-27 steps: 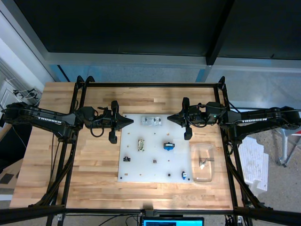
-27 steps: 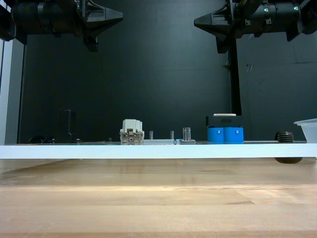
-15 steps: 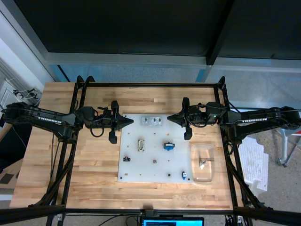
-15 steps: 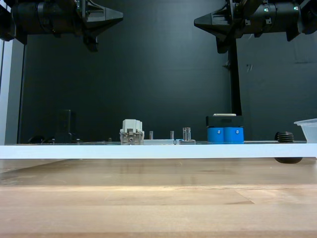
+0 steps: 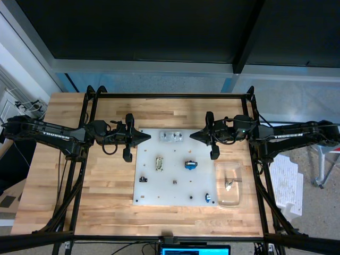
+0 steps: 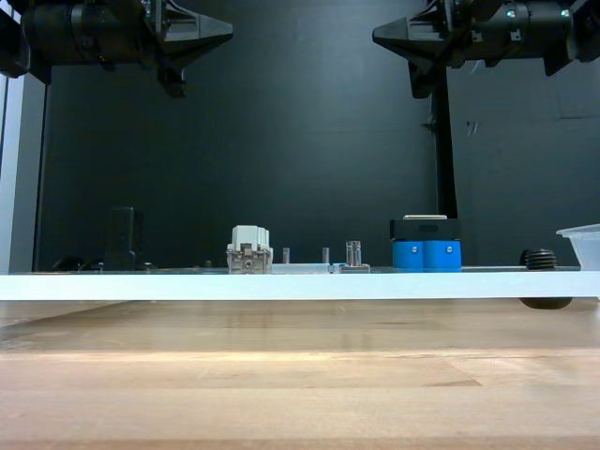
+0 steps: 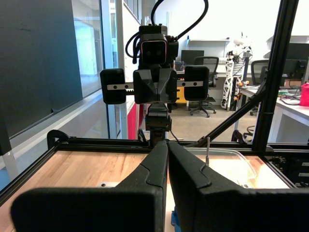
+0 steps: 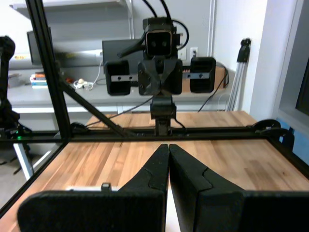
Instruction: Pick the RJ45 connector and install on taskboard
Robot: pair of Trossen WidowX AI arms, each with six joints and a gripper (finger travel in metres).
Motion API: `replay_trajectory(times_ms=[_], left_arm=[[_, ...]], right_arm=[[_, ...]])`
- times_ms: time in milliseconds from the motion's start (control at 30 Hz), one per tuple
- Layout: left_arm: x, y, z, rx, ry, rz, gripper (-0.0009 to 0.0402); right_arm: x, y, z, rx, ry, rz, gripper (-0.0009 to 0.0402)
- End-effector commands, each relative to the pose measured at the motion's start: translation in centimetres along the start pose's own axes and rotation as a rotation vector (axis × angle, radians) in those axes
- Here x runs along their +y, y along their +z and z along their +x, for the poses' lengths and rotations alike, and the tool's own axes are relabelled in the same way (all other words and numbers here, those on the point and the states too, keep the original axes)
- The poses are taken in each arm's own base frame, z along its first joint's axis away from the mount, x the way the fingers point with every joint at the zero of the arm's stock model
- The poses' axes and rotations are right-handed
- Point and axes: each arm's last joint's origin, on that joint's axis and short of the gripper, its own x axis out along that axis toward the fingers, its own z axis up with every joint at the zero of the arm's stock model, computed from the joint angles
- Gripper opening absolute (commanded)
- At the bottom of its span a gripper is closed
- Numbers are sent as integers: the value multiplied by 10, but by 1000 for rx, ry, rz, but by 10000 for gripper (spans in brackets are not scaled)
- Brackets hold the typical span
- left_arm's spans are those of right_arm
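The table (image 5: 103, 183) is pale plank wood with a visible grain, ringed by a black metal frame. The taskboard (image 5: 159, 188), a flat, smooth white square, lies mid-table. It carries a silvery block (image 5: 172, 137) at its far edge, a ribbed beige connector (image 5: 159, 163) and a blue fitting with a black cap (image 5: 190, 164) near its middle, and small black and blue bits toward its near edge.

Just beside the board's right edge, toward the table's near right corner, sits a clear plastic tray (image 5: 217, 178) with rounded corners. The RJ45 connector (image 5: 229, 185), a tiny pale piece, lies inside it.

Both arms are held high. In the low view there is wide open air between them and the fittings.

The left gripper (image 5: 148, 137) points inward over the board's far left corner. Its black wedge fingers (image 7: 157, 162) are pressed together with nothing between them.

The right gripper (image 5: 192, 135) faces it from over the board's far edge, right of the silvery block. Its fingers (image 8: 158, 164) are also closed and empty. An open gap separates the two tips.
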Motion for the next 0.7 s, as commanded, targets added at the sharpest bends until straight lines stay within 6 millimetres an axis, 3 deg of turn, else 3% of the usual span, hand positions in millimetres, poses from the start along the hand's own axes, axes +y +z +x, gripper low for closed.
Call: replay_trajectory(times_ms=[33,700], left_arm=[[0,0,0,0,0,0,0],[0,0,0,1,0,0,0]], right_arm=[[1,8,-5,60,-11,12,0],[6,40,-31,535,-121,127,0]])
